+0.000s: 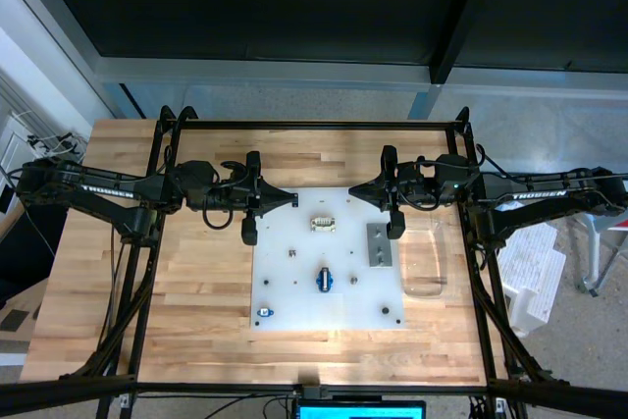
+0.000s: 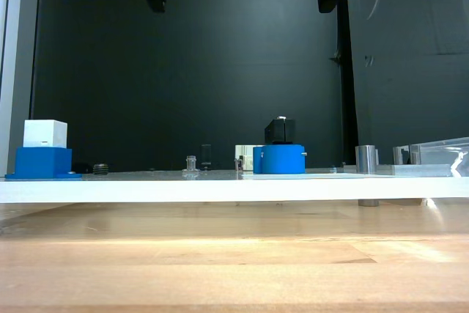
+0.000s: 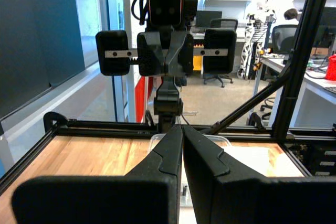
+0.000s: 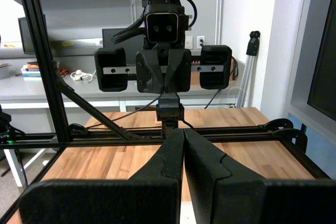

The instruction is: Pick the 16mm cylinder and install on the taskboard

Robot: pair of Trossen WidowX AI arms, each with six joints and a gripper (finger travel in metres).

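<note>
The white taskboard (image 1: 294, 301) lies at the table's middle. A tiny dark round peg (image 1: 390, 313) near its front right corner looks like the 16mm cylinder. In the low view a short grey metal cylinder (image 2: 366, 159) stands at the board's right. My left gripper (image 1: 294, 200) hovers shut over the board's back left edge, holding nothing. In the left wrist view its fingers (image 3: 173, 150) press together. My right gripper (image 1: 351, 193) hovers shut over the back edge, facing the left one. Its fingers (image 4: 173, 153) are closed together and empty. Both are far from the peg.
On the board are a grey metal block (image 1: 379, 244), a blue part (image 1: 324, 280), a beige connector (image 1: 323, 225) and a small blue piece (image 1: 263, 313). A clear plastic tray (image 1: 424, 260) lies right of the board. A black frame (image 1: 314, 126) rings the table.
</note>
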